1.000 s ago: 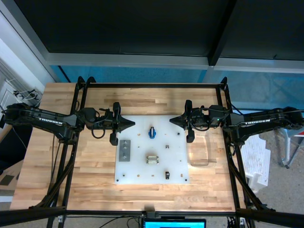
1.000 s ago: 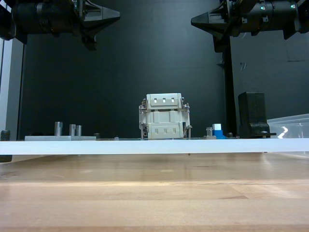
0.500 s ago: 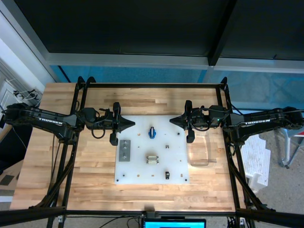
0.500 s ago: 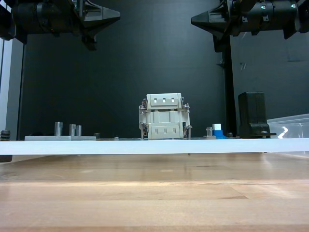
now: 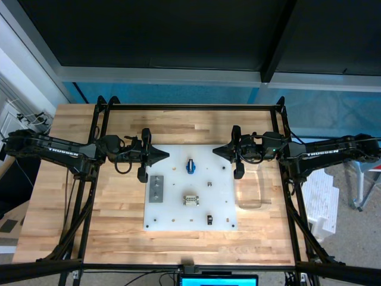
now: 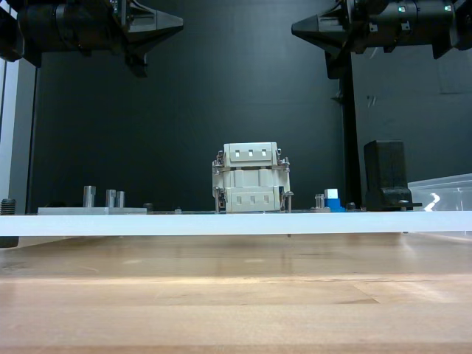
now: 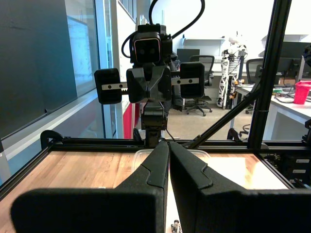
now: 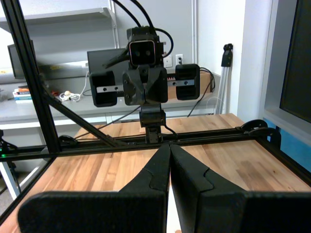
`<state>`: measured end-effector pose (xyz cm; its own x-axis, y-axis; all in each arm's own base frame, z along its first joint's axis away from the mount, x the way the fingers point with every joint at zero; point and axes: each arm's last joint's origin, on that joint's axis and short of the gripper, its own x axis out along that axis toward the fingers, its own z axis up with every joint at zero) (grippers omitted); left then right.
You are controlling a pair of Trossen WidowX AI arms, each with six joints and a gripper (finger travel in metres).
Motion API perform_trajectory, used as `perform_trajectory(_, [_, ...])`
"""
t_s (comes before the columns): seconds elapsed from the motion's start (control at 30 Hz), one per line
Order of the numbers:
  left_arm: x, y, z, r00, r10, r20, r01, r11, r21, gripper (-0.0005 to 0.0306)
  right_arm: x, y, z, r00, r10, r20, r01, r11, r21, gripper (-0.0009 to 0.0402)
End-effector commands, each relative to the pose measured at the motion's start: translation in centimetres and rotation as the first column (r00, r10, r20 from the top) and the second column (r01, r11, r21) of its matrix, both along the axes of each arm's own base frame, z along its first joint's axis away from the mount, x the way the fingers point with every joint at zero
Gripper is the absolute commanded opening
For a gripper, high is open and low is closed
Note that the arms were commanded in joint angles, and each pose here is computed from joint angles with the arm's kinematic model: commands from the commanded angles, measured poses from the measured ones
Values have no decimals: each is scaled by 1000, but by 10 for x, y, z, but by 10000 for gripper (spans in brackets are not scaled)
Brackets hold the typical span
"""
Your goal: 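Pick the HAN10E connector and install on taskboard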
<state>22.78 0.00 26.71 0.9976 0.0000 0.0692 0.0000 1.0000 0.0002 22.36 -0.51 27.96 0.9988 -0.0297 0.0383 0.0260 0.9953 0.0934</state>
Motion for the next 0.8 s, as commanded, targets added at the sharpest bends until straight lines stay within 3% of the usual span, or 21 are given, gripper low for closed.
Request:
perform_trajectory(0.03, [0, 0, 0, 1000, 0, 0, 0, 1000, 0, 1, 1, 0, 5, 1000, 0, 13, 0, 1000, -1, 0])
perform_trajectory(0.8, [0, 0, 0, 1000, 0, 0, 0, 1000, 0, 1, 1, 0, 4, 1000, 0, 4, 0, 1000, -5, 0])
